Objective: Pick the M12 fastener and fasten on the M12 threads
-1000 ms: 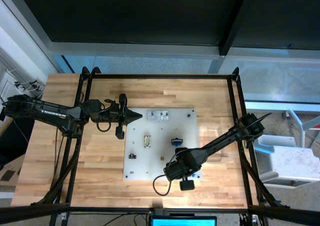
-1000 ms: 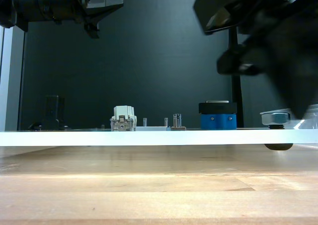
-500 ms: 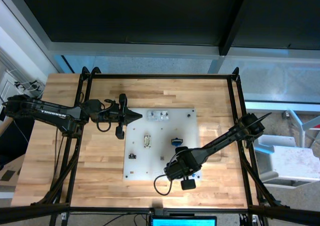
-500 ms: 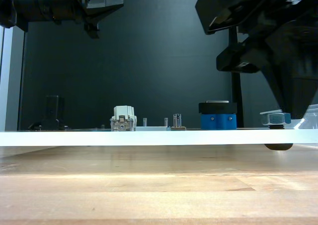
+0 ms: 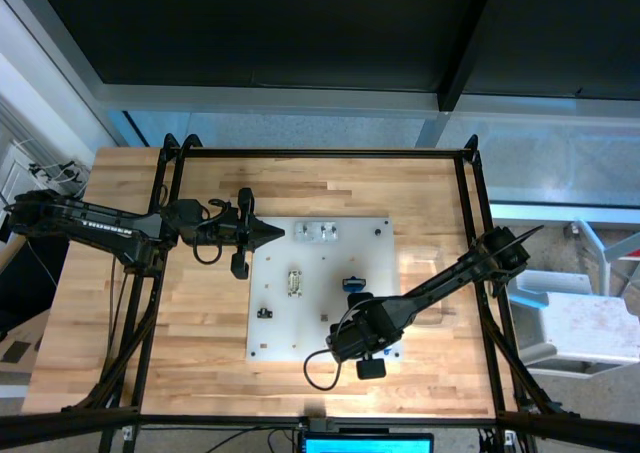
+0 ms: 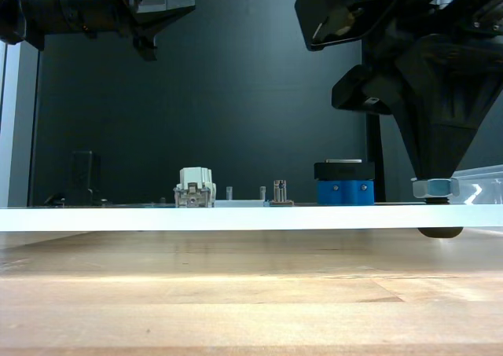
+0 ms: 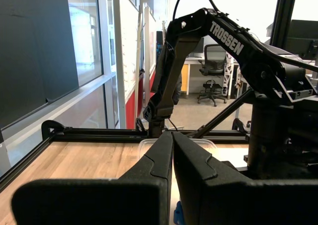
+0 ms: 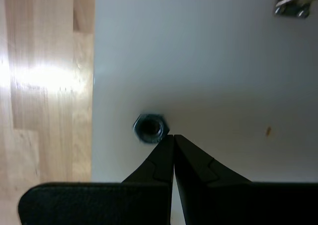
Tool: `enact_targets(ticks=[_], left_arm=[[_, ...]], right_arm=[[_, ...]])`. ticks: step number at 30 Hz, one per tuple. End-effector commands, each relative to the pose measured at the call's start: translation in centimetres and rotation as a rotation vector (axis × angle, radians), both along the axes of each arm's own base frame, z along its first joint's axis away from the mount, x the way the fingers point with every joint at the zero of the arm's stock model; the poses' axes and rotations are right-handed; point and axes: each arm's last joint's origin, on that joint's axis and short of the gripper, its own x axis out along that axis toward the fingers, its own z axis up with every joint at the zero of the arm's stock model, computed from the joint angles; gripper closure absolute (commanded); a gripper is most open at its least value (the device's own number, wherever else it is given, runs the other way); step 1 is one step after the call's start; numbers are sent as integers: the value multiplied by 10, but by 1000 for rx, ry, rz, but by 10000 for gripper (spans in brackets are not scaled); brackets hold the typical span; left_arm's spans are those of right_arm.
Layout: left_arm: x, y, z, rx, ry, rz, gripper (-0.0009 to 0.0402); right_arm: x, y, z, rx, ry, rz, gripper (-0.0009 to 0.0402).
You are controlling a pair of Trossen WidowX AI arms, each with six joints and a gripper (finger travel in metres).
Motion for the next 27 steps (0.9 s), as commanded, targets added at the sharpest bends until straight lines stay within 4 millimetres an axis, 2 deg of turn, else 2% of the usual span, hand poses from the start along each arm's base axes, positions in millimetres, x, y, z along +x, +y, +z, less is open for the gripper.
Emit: enact_targets(ticks=[1, 7, 20, 27], left_arm=[[0, 0, 0, 0, 0, 0, 393], [0, 0, 0, 0, 0, 0, 393], [0, 0, 0, 0, 0, 0, 393], [0, 0, 0, 0, 0, 0, 393]], right_arm=[[-2, 5, 1, 148, 65, 86, 393], [-4, 5, 1, 169, 93, 92, 393], [0, 0, 0, 0, 6, -4, 393], [1, 0, 0, 3, -8, -23, 393]])
